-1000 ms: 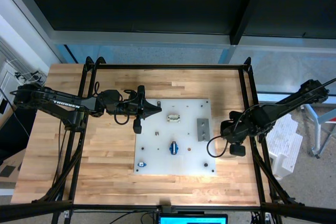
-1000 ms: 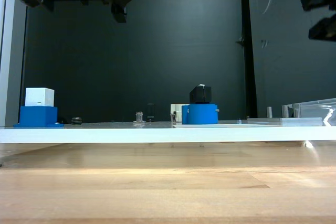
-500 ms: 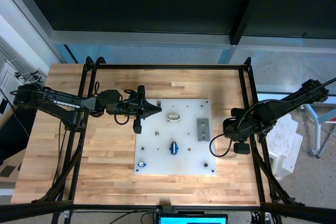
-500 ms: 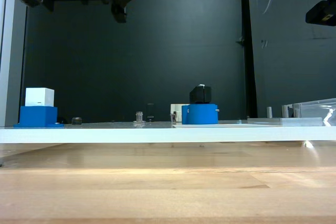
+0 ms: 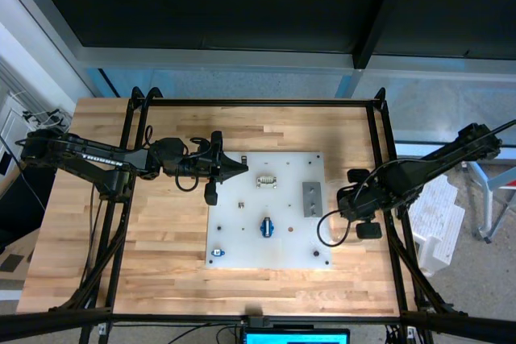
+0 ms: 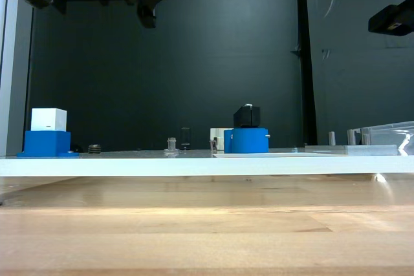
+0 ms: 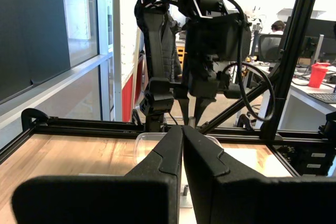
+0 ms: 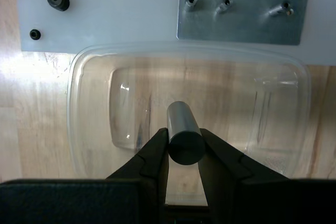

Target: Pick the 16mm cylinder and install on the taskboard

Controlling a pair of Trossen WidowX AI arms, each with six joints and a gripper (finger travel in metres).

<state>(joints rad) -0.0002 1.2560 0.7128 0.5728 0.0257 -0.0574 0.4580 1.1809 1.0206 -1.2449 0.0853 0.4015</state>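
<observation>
Left gripper [image 5: 239,167]: black fingers pressed together with nothing between them; held high over the left rear edge of the flat white square taskboard [image 5: 282,241].
Right gripper [image 8: 184,144]: black fingers [image 8: 155,148] clamped on the short round silver-grey metal 16mm cylinder [image 8: 184,129].
Cylinder position: off the board, held in the air above the clear plastic tray [image 8: 73,94].
Tray: lies on the wooden table [image 8: 11,103], just beside the taskboard's edge.
Board near the tray: grey rectangular metal block [image 8: 241,23] with three small pegs [image 8: 223,5] standing in it.
</observation>
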